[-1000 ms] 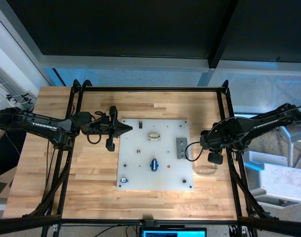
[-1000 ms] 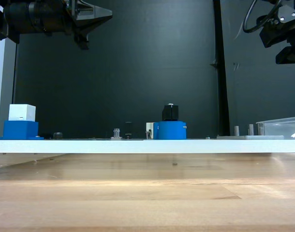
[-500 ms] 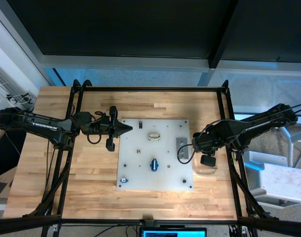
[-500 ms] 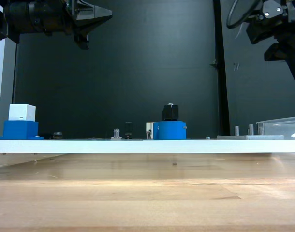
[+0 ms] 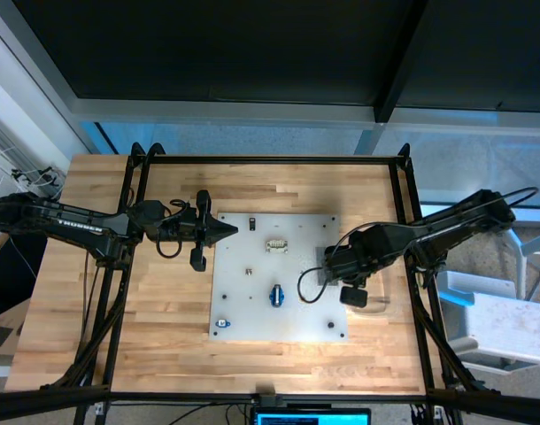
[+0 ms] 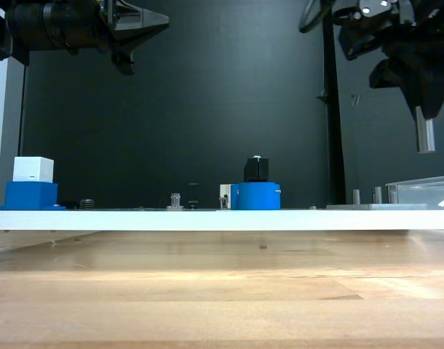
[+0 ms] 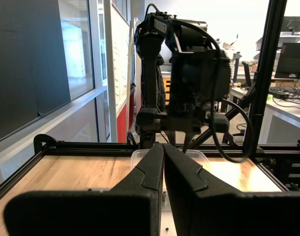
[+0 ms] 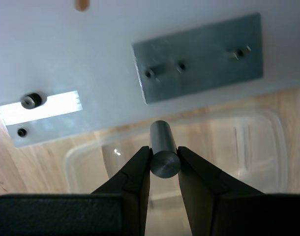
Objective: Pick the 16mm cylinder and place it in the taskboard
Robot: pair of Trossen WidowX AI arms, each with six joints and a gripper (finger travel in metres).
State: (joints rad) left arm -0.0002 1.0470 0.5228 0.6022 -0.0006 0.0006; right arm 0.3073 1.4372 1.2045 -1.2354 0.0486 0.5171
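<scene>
Right claw (image 8: 163, 153) shifted inward to taskboard (image 5: 252, 301) right edge, clamping cylinder (image 6: 426, 131); left claw (image 5: 227, 228) closed, empty, raised at left edge.

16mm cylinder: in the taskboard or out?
Out. Right gripper holds the cylinder upright in the air near the taskboard right edge. Left gripper, shut, hangs over its left edge.

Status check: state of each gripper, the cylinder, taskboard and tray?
cylinder: gripped, upright, airborne.
right gripper: shut on cylinder, above taskboard's right edge.
left gripper: shut, empty, high over taskboard's left edge.
taskboard: lying flat, cylinder not yet inserted.
clear tray: beside taskboard, nothing seen inside.
</scene>
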